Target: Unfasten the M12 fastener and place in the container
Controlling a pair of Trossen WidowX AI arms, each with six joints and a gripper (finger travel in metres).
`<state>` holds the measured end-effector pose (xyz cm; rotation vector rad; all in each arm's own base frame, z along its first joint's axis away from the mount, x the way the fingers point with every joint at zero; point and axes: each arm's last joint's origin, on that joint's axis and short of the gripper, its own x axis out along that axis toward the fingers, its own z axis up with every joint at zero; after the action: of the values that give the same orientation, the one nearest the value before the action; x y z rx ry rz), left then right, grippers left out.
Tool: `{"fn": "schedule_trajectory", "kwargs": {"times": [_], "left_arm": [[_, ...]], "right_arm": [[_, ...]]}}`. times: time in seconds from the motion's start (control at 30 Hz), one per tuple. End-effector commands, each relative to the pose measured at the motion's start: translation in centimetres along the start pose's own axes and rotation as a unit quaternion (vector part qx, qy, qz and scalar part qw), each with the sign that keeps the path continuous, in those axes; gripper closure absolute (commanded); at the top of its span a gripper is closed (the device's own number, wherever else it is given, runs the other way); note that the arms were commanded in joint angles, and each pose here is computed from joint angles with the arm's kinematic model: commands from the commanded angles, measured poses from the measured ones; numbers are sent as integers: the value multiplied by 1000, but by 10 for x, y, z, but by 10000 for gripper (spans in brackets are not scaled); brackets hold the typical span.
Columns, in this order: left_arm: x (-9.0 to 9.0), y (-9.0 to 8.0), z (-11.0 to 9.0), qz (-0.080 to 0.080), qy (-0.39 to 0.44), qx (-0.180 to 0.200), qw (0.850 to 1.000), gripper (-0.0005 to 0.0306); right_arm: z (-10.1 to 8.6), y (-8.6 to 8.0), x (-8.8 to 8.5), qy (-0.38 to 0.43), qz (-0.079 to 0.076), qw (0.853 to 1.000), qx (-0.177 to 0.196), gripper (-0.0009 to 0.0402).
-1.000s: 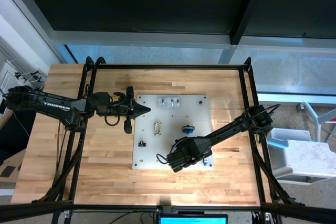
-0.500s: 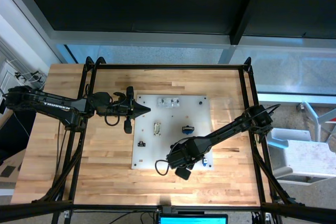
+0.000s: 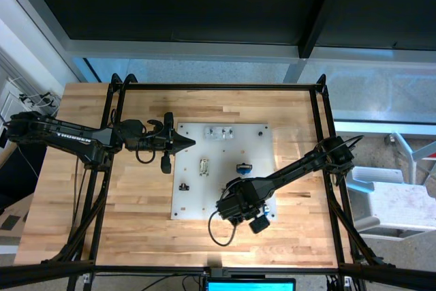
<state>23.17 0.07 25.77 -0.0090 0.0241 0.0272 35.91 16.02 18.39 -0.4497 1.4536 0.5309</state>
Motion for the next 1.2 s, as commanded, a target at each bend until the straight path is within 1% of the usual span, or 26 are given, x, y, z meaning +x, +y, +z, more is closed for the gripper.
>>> {"fn": "schedule_trajectory", "kwargs": {"times": [0.03,0.1,0.17,0.27,0.37,0.47,0.63,0.73,0.8,0.87,0.93,1.0,1.07,1.2], "left_arm": [[0,0,0,0,0,0,1000,300],[0,0,0,0,0,0,1000,300],[0,0,0,0,0,0,1000,300],[0,0,0,0,0,0,1000,300],[0,0,0,0,0,0,1000,300],[0,0,0,0,0,0,1000,300],[0,0,0,0,0,0,1000,300],[0,0,0,0,0,0,1000,300],[0,0,0,0,0,0,1000,300],[0,0,0,0,0,0,1000,300],[0,0,0,0,0,0,1000,300],[0,0,0,0,0,0,1000,300],[0,0,0,0,0,0,1000,300],[0,0,0,0,0,0,1000,300]], "right_arm": [[-1,0,-2,2,1,997,-79,370],[-1,0,-3,2,0,993,-117,370],[-1,0,-3,1,0,989,-145,370],[-2,0,-5,-2,-1,986,-168,370],[-2,0,-8,-5,-2,985,-172,370],[-3,1,-15,-14,-6,985,-172,370],[-10,1,-39,-39,-16,986,-164,370],[-17,-3,-52,-45,-18,989,-139,370],[-23,-8,-60,-45,-18,992,-112,370],[-29,-13,-66,-44,-17,997,-66,370],[-36,-21,-71,-42,-16,999,-10,370],[-43,-29,-75,-42,-16,998,43,370],[-52,-37,-78,-41,-16,996,80,370],[-75,-47,-82,-40,-19,993,109,370]]}}
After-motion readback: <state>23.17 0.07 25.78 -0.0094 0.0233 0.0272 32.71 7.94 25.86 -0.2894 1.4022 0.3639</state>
